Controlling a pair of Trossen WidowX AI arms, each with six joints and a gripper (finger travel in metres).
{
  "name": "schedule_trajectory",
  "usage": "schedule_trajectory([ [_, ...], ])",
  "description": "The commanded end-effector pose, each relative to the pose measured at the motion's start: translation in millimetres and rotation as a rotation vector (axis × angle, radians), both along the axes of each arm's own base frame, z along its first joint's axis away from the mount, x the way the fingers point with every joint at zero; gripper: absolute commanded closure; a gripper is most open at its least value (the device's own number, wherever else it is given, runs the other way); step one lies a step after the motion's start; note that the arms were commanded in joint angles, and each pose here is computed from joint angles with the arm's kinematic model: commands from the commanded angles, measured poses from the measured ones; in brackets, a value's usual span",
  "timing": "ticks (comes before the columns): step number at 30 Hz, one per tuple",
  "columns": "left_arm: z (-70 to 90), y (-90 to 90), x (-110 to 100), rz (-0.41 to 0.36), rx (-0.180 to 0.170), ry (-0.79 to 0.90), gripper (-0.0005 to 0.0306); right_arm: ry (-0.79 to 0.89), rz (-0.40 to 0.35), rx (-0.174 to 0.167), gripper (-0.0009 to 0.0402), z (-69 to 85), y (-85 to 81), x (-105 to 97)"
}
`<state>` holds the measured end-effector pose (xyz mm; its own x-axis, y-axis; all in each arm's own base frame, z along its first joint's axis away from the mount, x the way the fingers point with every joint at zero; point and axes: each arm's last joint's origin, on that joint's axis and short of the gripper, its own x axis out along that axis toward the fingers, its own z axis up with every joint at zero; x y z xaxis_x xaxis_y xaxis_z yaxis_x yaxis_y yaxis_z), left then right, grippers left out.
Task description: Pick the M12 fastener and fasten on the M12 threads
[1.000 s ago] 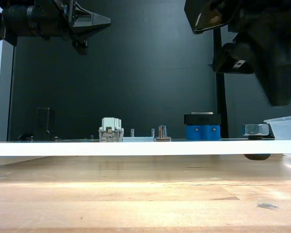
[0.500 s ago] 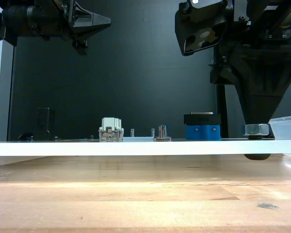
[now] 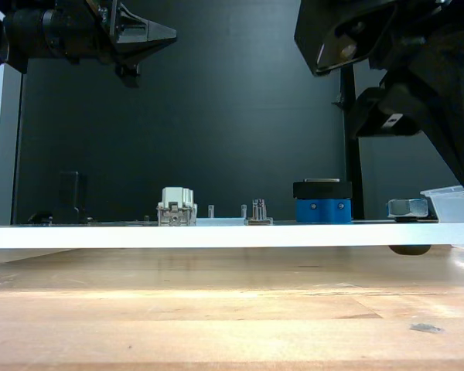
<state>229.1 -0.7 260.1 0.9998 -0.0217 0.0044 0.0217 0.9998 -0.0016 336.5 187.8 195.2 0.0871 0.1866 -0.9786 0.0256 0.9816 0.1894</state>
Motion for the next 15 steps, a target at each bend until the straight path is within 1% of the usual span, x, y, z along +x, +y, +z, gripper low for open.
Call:
schedule_trajectory([
  [1, 0.1, 0.1, 0, 0.0, 0.0, 0.0, 0.03, -0.045, -0.028, -0.066, 0.0393, 6.0, -3.5, -1],
  [4, 0.1, 0.0, 0, 0.0, 0.0, 0.0, 0.03, -0.066, -0.064, -0.14, 0.0393, 6.7, -6.6, -2],
  [5, 0.1, 0.0, 0, 0.0, 0.0, 0.0, 0.03, -0.074, -0.087, -0.163, 0.0393, 5.5, -7.2, -1],
  [6, 0.1, 0.0, 0, 0.0, 0.0, 0.0, 0.03, -0.077, -0.107, -0.177, 0.0393, 3.8, -7.3, 0],
  [7, 0.1, 0.1, 0, 0.0, 0.0, 0.0, 0.03, -0.076, -0.118, -0.183, 0.0393, 1.1, -7.1, 1],
  [10, 0.1, 0.0, 0, 0.0, 0.0, 0.0, 0.03, -0.071, -0.134, -0.18, 0.0393, -6.7, -5.1, 4],
  [13, 0.1, 0.0, 0, 0.0, 0.0, 0.0, 0.03, -0.07, -0.138, -0.176, 0.0393, -11.7, -3.5, 6],
  [15, 0.1, 0.0, 0, 0.0, 0.0, 0.0, 0.03, -0.072, -0.139, -0.172, 0.0393, -11.6, -3.2, 6],
])
